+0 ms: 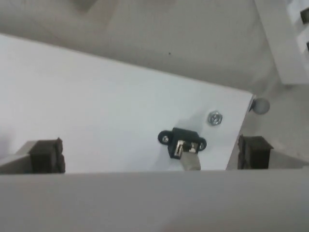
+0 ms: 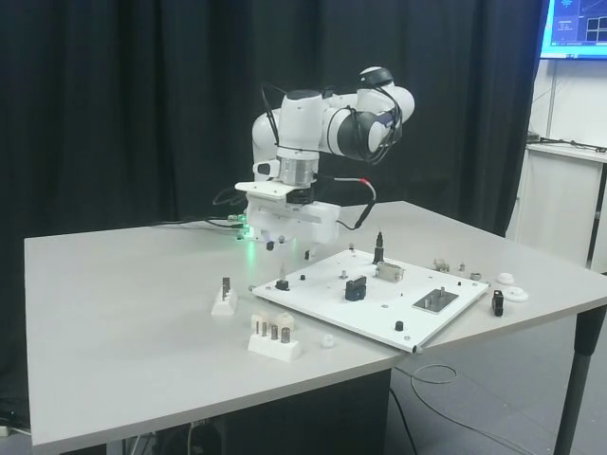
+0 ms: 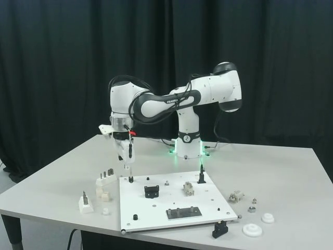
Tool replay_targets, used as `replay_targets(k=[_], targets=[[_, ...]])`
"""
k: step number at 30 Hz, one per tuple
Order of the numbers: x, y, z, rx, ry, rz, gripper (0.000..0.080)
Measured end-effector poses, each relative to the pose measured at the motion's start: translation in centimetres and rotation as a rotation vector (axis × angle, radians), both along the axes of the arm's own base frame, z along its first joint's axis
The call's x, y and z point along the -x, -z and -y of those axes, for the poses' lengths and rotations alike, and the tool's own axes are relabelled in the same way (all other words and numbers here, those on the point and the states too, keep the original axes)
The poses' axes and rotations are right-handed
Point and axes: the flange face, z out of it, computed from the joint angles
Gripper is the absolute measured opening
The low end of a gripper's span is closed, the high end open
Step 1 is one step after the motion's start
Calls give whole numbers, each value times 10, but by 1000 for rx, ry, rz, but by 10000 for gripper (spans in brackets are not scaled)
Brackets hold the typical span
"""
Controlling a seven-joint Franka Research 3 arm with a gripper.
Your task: Pick small gear.
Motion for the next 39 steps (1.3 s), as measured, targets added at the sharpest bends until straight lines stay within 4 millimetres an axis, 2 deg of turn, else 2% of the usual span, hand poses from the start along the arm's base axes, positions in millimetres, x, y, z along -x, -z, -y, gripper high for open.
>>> replay_targets(k=[5, 11, 29, 39], targets=[[-6, 4, 0, 4, 0, 37, 800], [-25, 6, -2, 10, -13, 102, 800], [-124, -3, -2, 40, 29, 206, 800], [-162, 2, 10, 31, 71, 202, 800]])
